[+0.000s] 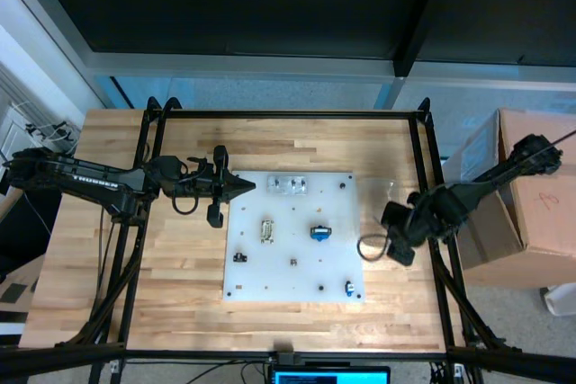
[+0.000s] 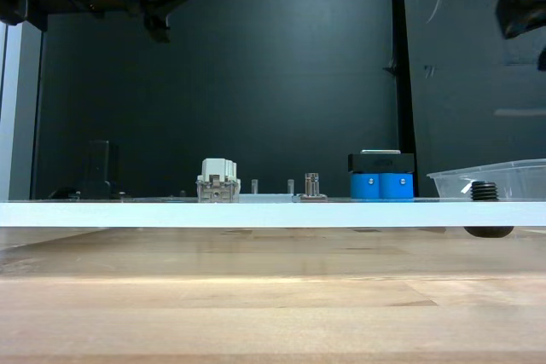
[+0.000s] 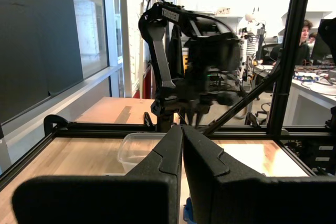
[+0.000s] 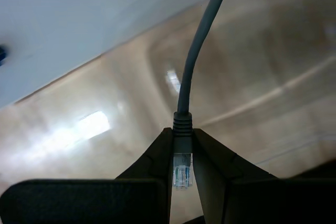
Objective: Remove the RJ45 connector from the taskboard and place in the container
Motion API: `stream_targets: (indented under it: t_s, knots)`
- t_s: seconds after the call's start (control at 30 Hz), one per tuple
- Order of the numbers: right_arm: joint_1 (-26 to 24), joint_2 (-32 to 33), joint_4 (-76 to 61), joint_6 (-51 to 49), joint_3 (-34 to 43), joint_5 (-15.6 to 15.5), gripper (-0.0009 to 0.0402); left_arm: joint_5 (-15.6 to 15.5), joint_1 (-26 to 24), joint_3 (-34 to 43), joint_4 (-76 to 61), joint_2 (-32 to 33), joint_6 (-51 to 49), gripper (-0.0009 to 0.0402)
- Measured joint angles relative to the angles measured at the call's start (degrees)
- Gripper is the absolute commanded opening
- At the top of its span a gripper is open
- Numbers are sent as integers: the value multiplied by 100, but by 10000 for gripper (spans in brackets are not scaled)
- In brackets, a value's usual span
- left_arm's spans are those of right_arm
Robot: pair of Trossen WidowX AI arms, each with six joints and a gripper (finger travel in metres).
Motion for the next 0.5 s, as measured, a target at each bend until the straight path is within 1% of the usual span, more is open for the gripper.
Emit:
stream_targets:
  t_s: [0.2, 0.33, 0.4, 0.5]
  knots:
    - [-898, -35, -107, -686, -131, 2, 0, 0, 0, 0, -2, 0, 2, 0]
    - [-1239, -35, -107, -1054, -142, 4, 4, 0, 0, 2, -2, 0, 2, 0]
    - [-1311, -35, -107, -1165, -142, 0, 22, 0, 0, 0, -2, 0, 0, 0]
    - [-1342, -35, -107, -1248, -144, -76, 71, 0, 0, 0, -2, 0, 2, 0]
